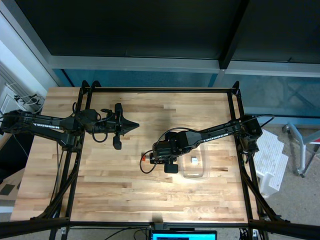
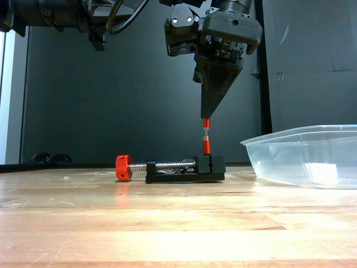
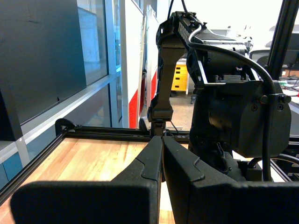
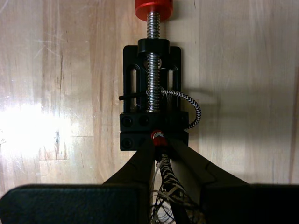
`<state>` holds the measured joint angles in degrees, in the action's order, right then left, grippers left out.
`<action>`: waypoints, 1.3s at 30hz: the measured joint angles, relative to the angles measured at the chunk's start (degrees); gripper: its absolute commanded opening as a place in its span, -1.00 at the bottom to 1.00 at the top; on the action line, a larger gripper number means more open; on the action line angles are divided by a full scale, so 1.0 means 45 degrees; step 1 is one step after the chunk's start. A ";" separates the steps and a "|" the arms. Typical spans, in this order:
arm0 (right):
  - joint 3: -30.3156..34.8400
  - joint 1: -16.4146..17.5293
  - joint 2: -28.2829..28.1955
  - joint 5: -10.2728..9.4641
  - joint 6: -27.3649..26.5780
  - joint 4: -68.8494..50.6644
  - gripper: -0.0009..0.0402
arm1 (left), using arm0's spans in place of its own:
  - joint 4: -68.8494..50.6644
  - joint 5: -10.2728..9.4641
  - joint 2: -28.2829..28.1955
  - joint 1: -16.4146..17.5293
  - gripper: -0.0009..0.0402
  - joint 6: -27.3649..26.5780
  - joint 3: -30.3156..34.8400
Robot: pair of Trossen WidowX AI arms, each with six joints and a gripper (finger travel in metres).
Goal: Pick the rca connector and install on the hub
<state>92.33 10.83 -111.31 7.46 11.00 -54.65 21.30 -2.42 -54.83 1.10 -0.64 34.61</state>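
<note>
The hub (image 2: 184,169) is a small black block with a threaded screw and a red knob (image 2: 123,167), lying on the wood just left of the tray. My right gripper (image 2: 206,116) points straight down over the hub's right end, shut on the rca connector (image 2: 206,138). The connector is a small red plug with a metal band, held upright with its lower end at the hub's top. From the right wrist, the connector (image 4: 158,135) shows between the fingers, right at the hub (image 4: 152,121) block's edge. My left gripper (image 1: 134,125) hovers shut at the table's back left, far from the hub (image 1: 151,159).
A clear plastic tray (image 1: 192,176) stands right of the hub, with a tiny white square piece (image 1: 193,160) in it. A braided black-and-white cable (image 4: 189,105) loops off the hub's side. The black frame rails run along the table's edges.
</note>
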 measured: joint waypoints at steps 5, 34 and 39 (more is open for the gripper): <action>-0.0019 0.0000 0.0000 0.0000 0.0000 0.0029 -0.96 | 0.0000 0.0000 0.0000 0.0005 -0.95 0.0005 0.0000; -0.0568 -0.0097 0.0010 -0.0029 -0.0092 0.0695 -0.96 | 0.0005 0.0000 0.0000 0.0005 -0.95 0.0005 0.0000; -0.0816 -0.0126 0.0019 -0.0039 -0.0117 0.1020 -0.96 | 0.0000 0.0000 0.0000 0.0000 -0.95 0.0000 0.0000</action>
<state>88.66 10.26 -111.22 7.29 10.48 -50.06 21.30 -2.42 -54.83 1.10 -0.64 34.61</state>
